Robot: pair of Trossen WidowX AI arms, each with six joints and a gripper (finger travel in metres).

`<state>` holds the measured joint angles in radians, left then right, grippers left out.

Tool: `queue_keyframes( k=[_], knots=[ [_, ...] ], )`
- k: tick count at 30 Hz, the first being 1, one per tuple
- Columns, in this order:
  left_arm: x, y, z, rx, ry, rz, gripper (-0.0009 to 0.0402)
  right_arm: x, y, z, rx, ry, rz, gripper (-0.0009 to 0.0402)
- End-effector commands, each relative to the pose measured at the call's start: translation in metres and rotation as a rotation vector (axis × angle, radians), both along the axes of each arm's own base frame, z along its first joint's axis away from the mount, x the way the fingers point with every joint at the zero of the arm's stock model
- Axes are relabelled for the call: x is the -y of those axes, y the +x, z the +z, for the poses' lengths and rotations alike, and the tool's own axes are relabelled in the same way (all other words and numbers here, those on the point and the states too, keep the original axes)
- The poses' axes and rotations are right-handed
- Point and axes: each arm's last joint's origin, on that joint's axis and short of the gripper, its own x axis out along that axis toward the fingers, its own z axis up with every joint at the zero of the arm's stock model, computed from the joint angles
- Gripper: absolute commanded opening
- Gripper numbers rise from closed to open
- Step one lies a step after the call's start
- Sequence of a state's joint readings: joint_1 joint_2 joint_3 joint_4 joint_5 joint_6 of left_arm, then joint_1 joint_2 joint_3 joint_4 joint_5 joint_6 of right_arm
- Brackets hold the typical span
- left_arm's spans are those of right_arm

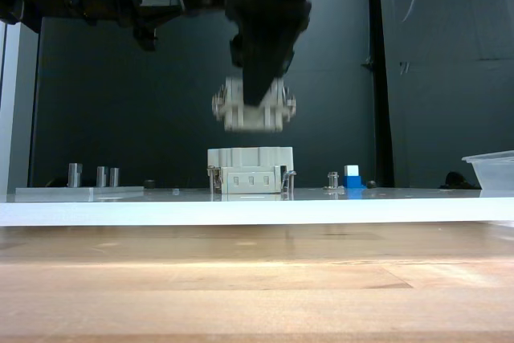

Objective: Remove the HAN10-E connector and place it in the container

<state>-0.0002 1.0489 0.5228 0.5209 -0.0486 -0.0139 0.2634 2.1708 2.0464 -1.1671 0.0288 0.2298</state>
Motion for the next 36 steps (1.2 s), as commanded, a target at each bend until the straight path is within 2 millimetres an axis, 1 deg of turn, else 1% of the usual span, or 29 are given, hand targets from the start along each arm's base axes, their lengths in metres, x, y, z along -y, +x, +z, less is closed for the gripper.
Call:
queue_keyframes(
  k=[1, 7, 14, 20, 29, 36],
  knots=[
    [0.000, 0.000, 0.000, 0.000, 0.000, 0.000, 0.0000, 0.003, -0.003, 0.004, 0.003, -0.004, -0.007, 0.0047],
    [0.000, 0.000, 0.000, 0.000, 0.000, 0.000, 0.0000, 0.009, -0.019, 0.010, 0.011, 0.001, -0.022, 0.0048],
    [0.000, 0.000, 0.000, 0.000, 0.000, 0.000, 0.0000, 0.018, -0.047, 0.011, 0.052, 0.027, -0.071, 0.0047],
    [0.000, 0.000, 0.000, 0.000, 0.000, 0.000, 0.0000, 0.025, -0.073, 0.013, 0.050, 0.033, -0.123, 0.0047],
    [0.000, 0.000, 0.000, 0.000, 0.000, 0.000, 0.0000, 0.035, -0.109, 0.009, 0.032, 0.025, -0.174, 0.0047],
    [0.000, 0.000, 0.000, 0.000, 0.000, 0.000, 0.0000, 0.041, -0.132, 0.005, 0.022, 0.036, -0.221, 0.0047]
  ],
)
